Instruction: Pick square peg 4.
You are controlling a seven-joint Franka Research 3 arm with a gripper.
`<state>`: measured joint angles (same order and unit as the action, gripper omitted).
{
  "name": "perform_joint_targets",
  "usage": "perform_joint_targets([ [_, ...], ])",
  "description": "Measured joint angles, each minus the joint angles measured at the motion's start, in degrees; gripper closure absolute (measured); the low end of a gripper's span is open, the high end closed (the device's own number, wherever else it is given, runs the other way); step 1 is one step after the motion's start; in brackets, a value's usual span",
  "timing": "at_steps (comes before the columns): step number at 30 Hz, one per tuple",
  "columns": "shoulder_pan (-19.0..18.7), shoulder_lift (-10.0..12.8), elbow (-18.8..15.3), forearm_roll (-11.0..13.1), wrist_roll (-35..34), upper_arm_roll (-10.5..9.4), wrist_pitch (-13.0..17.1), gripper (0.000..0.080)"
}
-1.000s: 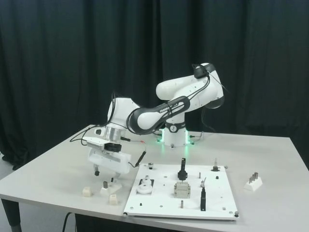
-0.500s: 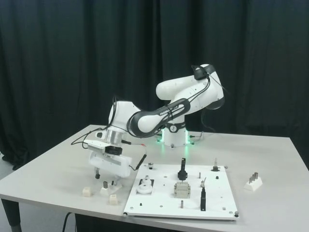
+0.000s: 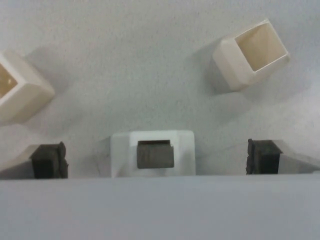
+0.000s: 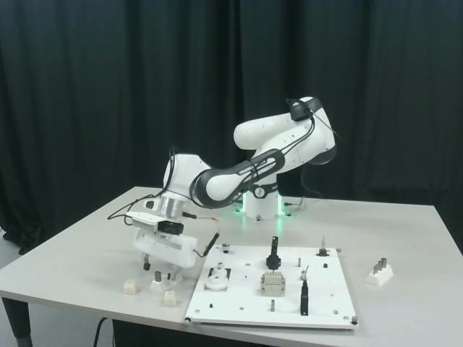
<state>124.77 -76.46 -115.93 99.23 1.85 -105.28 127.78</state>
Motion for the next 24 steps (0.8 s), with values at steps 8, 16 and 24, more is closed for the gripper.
perform_joint_targets([
  [8,0.04,-0.05,0.0,0.88,0.0,-0.51,0.49,0.0004],
  [16,0.2,-0.24,-0.03,1.97,-0.13,-0.8,0.68,0.0324],
  [24,0.22,-0.35,-0.05,2.61,-0.42,-0.99,1.22,0.0486],
])
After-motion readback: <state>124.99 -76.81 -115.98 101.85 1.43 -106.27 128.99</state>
